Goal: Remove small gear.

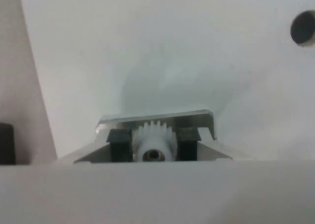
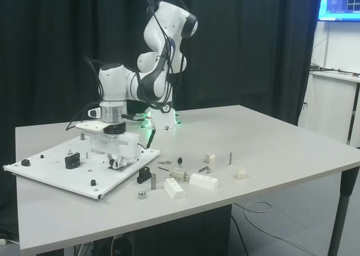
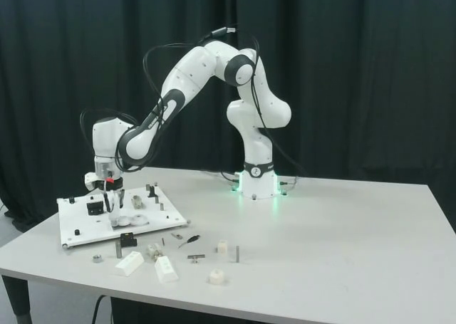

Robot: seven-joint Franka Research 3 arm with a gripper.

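Note:
In the wrist view a small white gear (image 1: 154, 138) with fine teeth and a metal-lined bore sits between the two black finger pads (image 1: 118, 144), which press on its sides. My gripper (image 1: 153, 145) is shut on it, just over the white board (image 1: 172, 61); I cannot tell whether the gear touches the board. From the room cameras the gripper (image 2: 116, 159) (image 3: 114, 211) points down at the near right part of the white board (image 2: 45, 169) (image 3: 75, 231). The gear itself is hidden there by the hand.
The board carries a black block (image 2: 71, 162), small pegs and a dark hole (image 1: 302, 28). Beside the board on the grey table lie two white blocks (image 2: 203, 181), a black part (image 2: 144, 175), a nut (image 2: 142, 195), small white cubes (image 2: 241, 173) and an upright pin (image 2: 230, 157).

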